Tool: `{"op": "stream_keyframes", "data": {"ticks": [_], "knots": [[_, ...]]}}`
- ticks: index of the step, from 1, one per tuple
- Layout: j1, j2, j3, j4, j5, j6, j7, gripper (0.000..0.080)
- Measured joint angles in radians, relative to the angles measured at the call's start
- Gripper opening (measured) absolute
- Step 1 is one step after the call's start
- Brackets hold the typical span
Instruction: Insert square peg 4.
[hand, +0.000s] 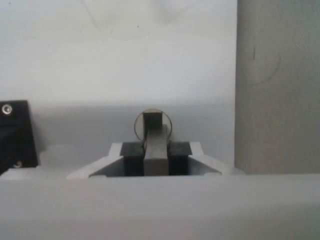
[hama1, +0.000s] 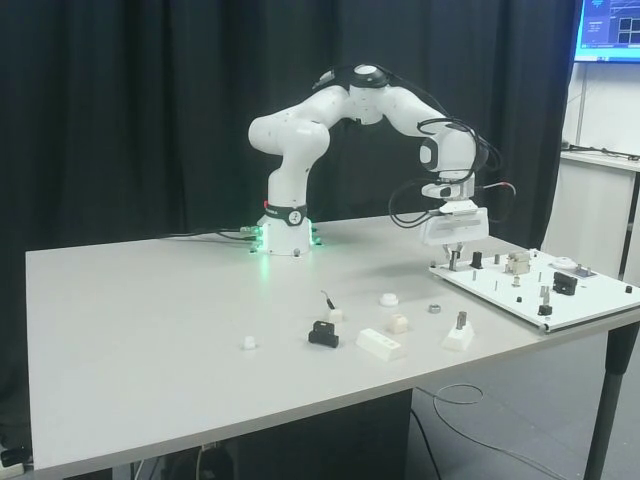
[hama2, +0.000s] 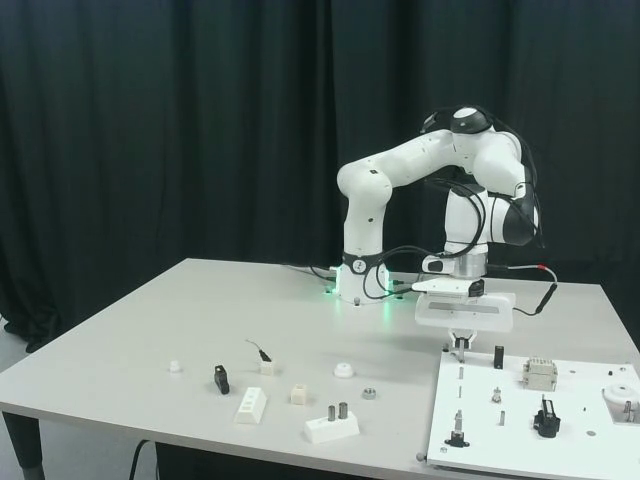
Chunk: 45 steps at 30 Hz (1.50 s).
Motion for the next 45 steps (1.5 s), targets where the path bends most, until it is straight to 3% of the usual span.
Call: {"op": "stream_keyframes", "data": {"ticks": [30,45], "knots": [[0.0,0.0,0.009,0.005,0.009,0.03,-0.01,0.0098],[-0.011,0.0,0.058,0.004,0.042,0.083,-0.006,0.0098]]}}
